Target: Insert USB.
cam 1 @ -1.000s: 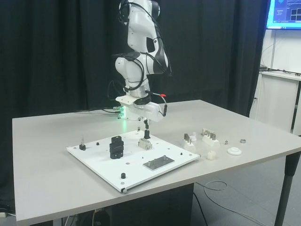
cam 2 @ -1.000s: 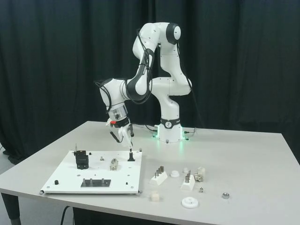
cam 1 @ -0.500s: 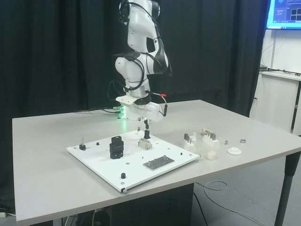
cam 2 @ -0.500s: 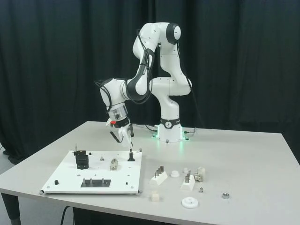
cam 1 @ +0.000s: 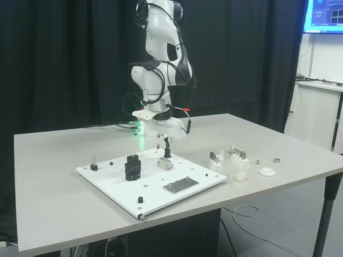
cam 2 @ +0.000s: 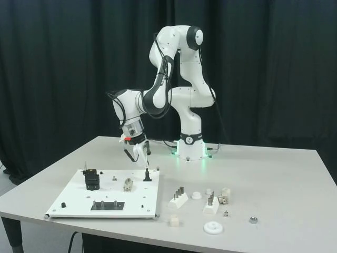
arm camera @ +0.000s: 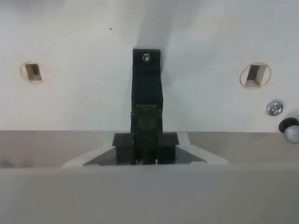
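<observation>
Your gripper (arm camera: 146, 161) has its fingers closed on the black USB plug (arm camera: 146, 119), holding it upright just above the black socket mount (cam 2: 147, 177) at the far edge of the white board (cam 2: 79, 197) on the grey table (cam 2: 274, 184).

We see the white board (cam 1: 151, 180) and arm (cam 2: 174, 95) from two distant room cameras at opposite table sides; our wrist camera looks closely down onto that board (arm camera: 84, 56).

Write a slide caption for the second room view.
White arm's gripper poised over a black holder at the white board's far edge.
</observation>
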`<state>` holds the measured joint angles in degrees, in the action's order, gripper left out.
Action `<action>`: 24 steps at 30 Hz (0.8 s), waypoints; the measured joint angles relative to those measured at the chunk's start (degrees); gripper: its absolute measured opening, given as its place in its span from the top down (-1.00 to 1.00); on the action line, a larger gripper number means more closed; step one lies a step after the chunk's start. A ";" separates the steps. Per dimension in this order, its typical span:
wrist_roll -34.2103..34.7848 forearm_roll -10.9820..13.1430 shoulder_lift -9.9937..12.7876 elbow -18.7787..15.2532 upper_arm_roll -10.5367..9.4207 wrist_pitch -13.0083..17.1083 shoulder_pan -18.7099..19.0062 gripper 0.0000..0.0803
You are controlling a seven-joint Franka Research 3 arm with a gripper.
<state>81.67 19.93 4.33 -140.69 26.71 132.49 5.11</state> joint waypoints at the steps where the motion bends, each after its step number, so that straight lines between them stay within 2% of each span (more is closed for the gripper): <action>1: 0.00 0.02 0.13 -0.02 -0.03 0.13 0.00 0.77; 20: 0.00 0.02 -0.44 -0.02 0.30 -0.62 0.02 0.77; 21: 0.00 0.02 -0.63 -0.01 0.34 -0.87 0.01 0.17; 24: 0.00 -0.01 -1.36 0.04 0.51 -1.78 0.00 0.17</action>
<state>81.67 19.92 2.97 -140.65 27.22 130.70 5.10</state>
